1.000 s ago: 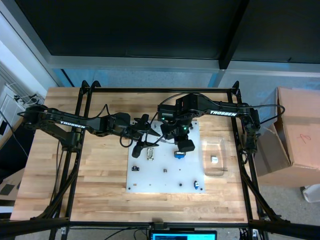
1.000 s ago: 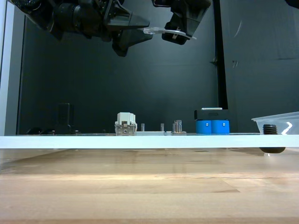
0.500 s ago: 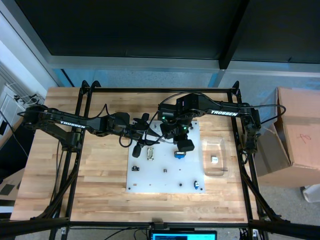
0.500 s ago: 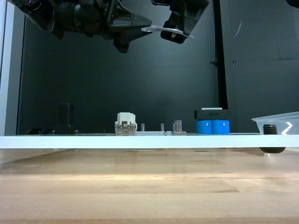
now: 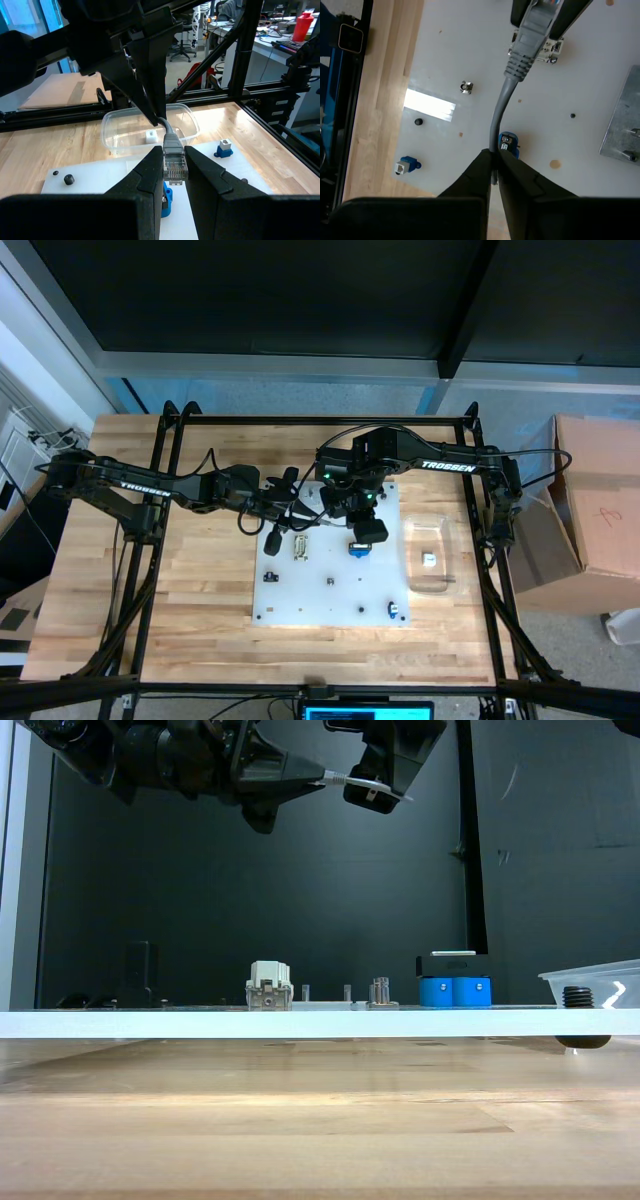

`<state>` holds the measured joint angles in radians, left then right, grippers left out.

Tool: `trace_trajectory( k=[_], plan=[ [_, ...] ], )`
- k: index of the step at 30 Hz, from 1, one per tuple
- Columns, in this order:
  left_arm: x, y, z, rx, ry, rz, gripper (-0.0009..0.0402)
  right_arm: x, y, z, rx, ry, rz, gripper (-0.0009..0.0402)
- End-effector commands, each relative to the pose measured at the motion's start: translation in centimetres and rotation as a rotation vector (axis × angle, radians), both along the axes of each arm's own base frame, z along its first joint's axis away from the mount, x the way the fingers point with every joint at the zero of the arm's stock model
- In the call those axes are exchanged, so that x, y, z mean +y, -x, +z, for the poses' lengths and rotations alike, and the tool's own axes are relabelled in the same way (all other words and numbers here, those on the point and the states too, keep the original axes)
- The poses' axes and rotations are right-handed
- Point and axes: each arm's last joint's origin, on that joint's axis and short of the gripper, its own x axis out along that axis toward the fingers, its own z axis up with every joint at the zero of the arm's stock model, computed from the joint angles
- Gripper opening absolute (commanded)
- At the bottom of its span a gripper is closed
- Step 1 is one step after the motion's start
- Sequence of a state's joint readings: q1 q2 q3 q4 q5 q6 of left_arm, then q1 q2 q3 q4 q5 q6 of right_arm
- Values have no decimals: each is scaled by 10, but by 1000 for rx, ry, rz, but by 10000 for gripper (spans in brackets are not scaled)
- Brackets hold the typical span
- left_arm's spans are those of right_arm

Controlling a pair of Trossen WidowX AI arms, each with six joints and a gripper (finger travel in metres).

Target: Pick the RJ45 connector and install on the taskboard

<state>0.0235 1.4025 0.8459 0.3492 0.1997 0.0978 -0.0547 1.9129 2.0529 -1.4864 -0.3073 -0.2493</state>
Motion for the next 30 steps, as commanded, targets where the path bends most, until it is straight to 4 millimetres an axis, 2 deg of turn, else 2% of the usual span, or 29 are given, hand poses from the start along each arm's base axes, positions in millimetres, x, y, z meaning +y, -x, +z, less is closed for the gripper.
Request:
trace_trajectory(
  k=[1, 8, 12, 18, 23, 30],
  plan=[
    [0, 0, 0, 1, 0, 2, 6, -1, -1, 0, -4, 21, -32, 61],
    [1, 0, 0, -3, -40, 34, 4, -2, 5, 9, -27, 49, -79, 160],
    [4, 0, 0, -13, -158, 108, -1, -4, 13, 26, -130, 91, -179, 187],
    [8, 0, 0, -17, -348, 205, -1, -24, 21, 48, -305, 68, -472, 187],
    [9, -1, 6, -75, -398, 211, -1, -35, 28, 53, -435, 25, -498, 184],
    [9, -2, 15, -169, -443, 218, -1, -39, 35, 38, -571, -121, -486, 185]
  ],
)
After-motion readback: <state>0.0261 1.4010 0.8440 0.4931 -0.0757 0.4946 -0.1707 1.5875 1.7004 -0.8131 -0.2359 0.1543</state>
